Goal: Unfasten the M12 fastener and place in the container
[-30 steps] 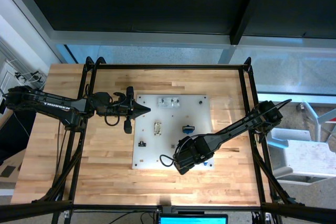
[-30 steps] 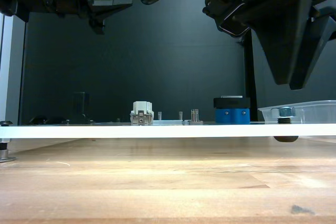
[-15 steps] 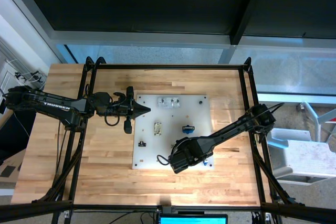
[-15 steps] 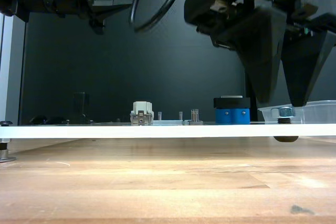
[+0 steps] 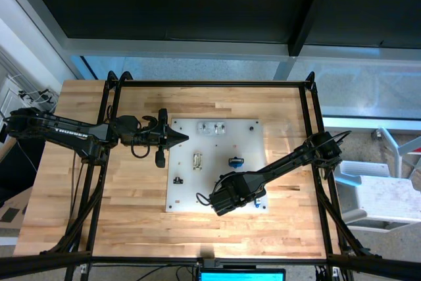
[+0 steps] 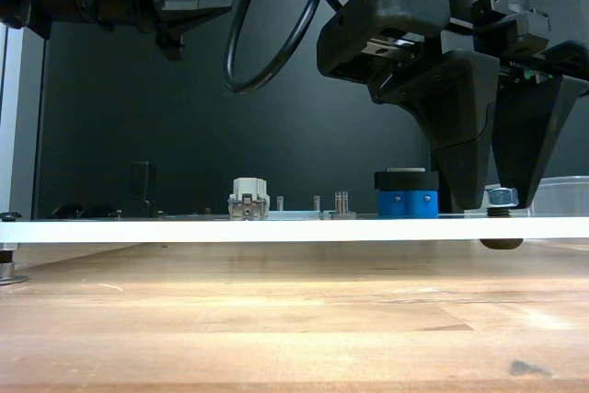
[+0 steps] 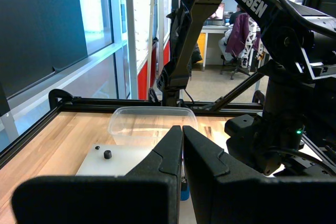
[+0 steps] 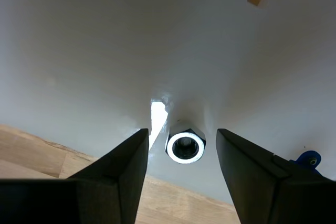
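The M12 fastener (image 8: 185,148) sits on its stud (image 6: 502,212) at the white board's (image 5: 197,192) near right edge, between my right gripper's (image 8: 182,135) spread fingers, a gap each side. The blue block (image 6: 406,202) stands close on one side, the container (image 6: 563,192) near the other; my left gripper (image 5: 184,138), closed, hangs high over the board's left edge.

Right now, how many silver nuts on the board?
1. The silver nut sits on its stud between the open right gripper's fingers; the left gripper hangs shut by the board's left edge. Others may be hidden.
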